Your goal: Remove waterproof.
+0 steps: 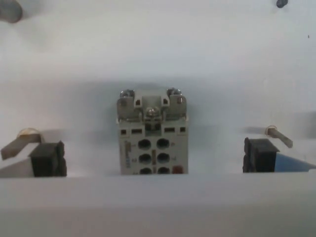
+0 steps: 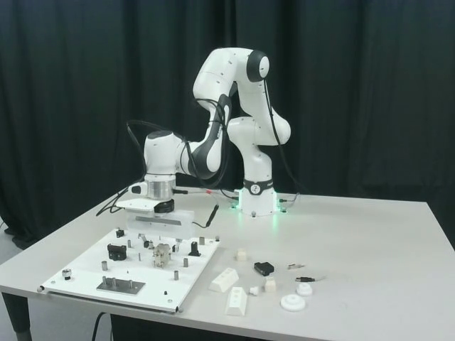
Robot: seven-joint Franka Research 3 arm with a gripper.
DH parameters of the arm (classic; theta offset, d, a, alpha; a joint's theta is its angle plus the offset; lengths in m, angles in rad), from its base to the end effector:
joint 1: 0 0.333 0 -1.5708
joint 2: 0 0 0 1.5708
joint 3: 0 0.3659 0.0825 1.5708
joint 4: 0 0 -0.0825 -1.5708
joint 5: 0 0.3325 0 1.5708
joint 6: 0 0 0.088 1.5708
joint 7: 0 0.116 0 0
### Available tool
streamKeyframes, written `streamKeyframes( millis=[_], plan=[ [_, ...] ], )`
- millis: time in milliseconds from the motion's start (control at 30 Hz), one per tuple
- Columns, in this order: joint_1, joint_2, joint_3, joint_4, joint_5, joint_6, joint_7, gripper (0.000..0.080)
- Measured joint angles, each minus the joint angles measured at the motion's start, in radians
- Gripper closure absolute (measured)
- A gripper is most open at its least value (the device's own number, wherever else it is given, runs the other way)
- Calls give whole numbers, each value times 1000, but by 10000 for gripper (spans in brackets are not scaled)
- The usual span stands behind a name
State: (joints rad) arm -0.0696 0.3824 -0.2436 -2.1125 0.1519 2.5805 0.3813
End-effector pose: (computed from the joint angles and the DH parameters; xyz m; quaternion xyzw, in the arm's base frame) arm 0.5509 -0.1710 0.3240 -0.9203 0.3879 -0.0505 0.0007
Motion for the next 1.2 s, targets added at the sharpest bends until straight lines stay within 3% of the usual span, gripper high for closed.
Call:
streamKeyframes(
  millis=[767, 800, 967, 1000, 1200],
  plan=[
    [0, 20, 0, 1, 0, 12, 0, 3],
    [0, 20, 0, 1, 0, 12, 0, 102],
    [0, 23, 0, 2, 0, 12, 0, 102],
    [0, 23, 0, 2, 0, 12, 0, 266],
    [1, 26, 1, 3, 0, 12, 0, 266]
  ],
)
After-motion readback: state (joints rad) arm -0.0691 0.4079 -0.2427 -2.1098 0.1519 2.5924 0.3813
